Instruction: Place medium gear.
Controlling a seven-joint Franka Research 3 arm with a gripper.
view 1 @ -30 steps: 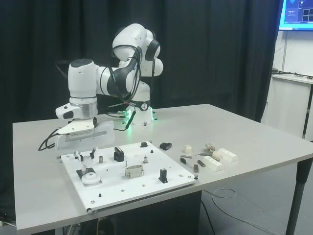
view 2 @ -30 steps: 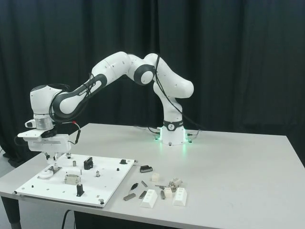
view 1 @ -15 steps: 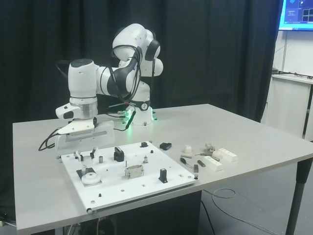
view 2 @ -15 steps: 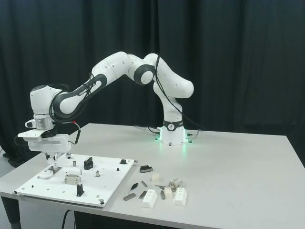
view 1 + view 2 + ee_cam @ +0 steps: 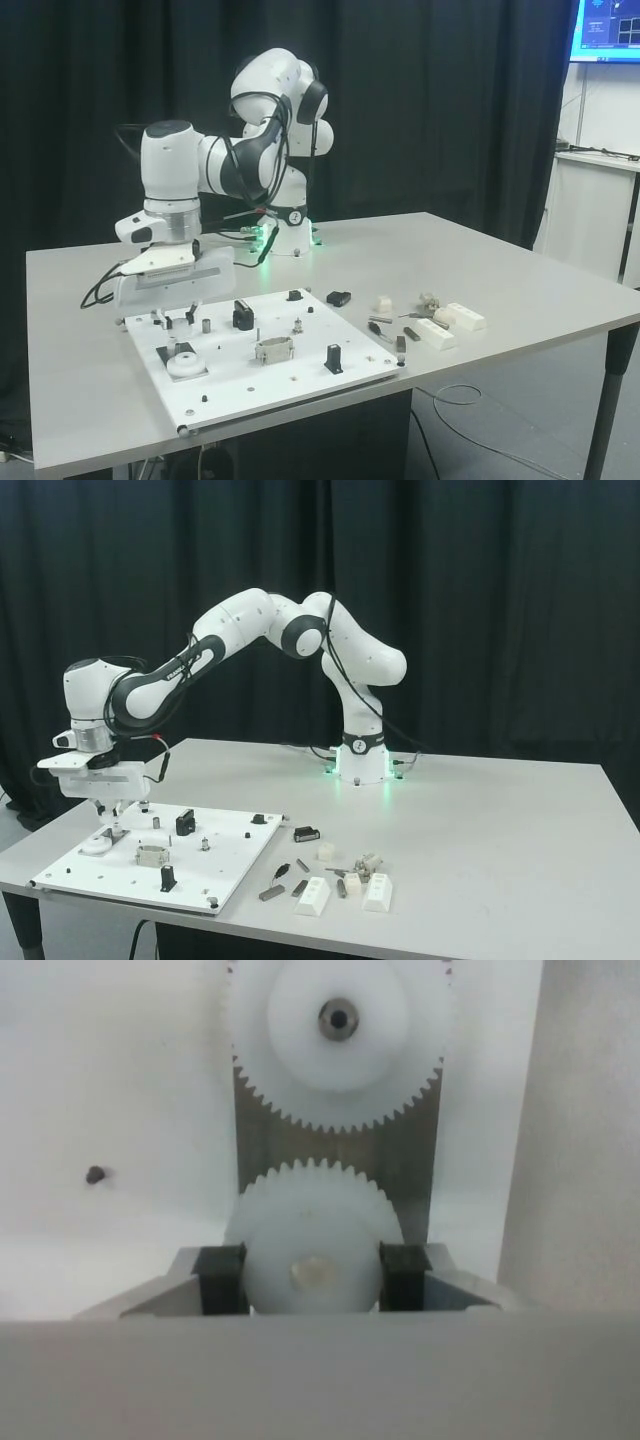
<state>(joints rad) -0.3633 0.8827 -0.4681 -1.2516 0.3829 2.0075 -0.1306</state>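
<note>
My claw point(image 5: 312, 1278) grips the medium gear point(image 5: 311, 1238) between its black pads point(image 5: 219, 1278), poised above the white board point(image 5: 265, 355) on the grey table point(image 5: 480, 262) — teeth near the large gear point(image 5: 338, 1035) already mounted. Seating and release remain, I judge. Against the previous half-second, the arm barely differs.

- Large gear point(image 5: 338, 1030), white, lies flat on the board just ahead of the fingers, a dark bore at its centre.
- White board point(image 5: 290, 385) spreads under the fingers on the grey desk point(image 5: 500, 830).
- Black block point(image 5: 242, 316) stands on the board, near the fingers.
- Black clip point(image 5: 333, 358) stands farther off, by the board's edge.
- White blocks point(image 5: 345, 892) lie on the desk, well apart from the fingers.
</note>
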